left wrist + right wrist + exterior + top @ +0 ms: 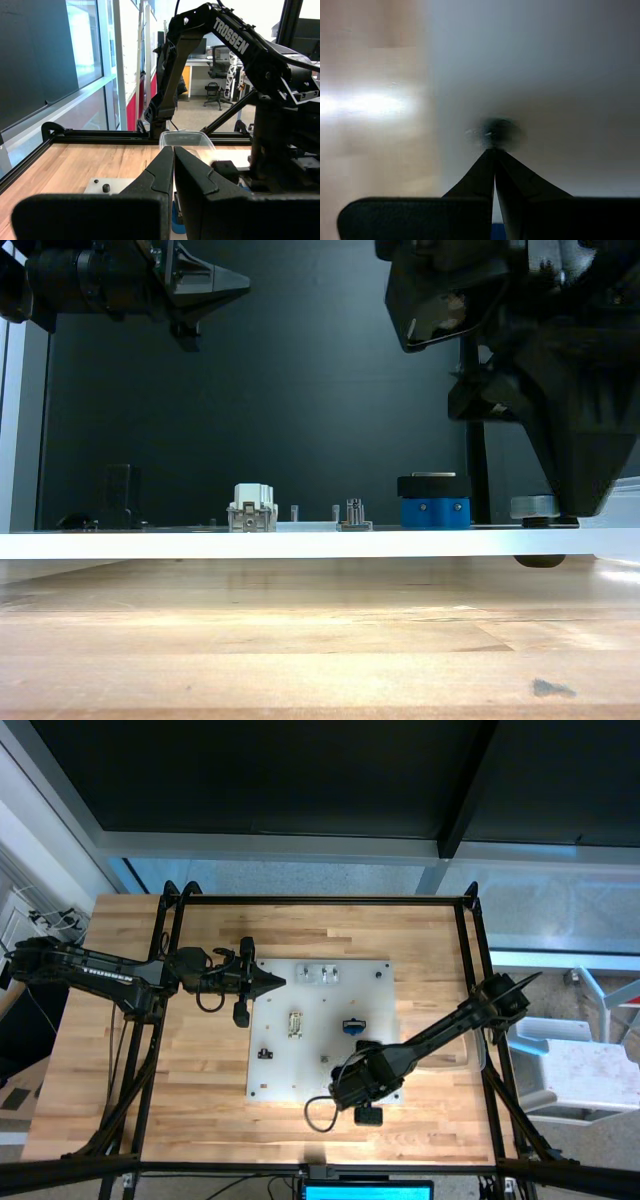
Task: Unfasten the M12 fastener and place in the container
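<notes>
Fingers pinched together, the right gripper points down at the board's near right edge, its tips meeting the fastener there. The left gripper, also closed, hovers above the board's far left.

Surface: pale wood, satin sheen. Board: smooth white plastic. Left gripper, over Board's far-left corner: matt black. Right gripper, at Board's near-right edge: matt black.

The high camera looks down on the white board; the low one sits level at its near edge. Wrist cameras sight along the left pincer across that board, the right pincer close above it.
</notes>
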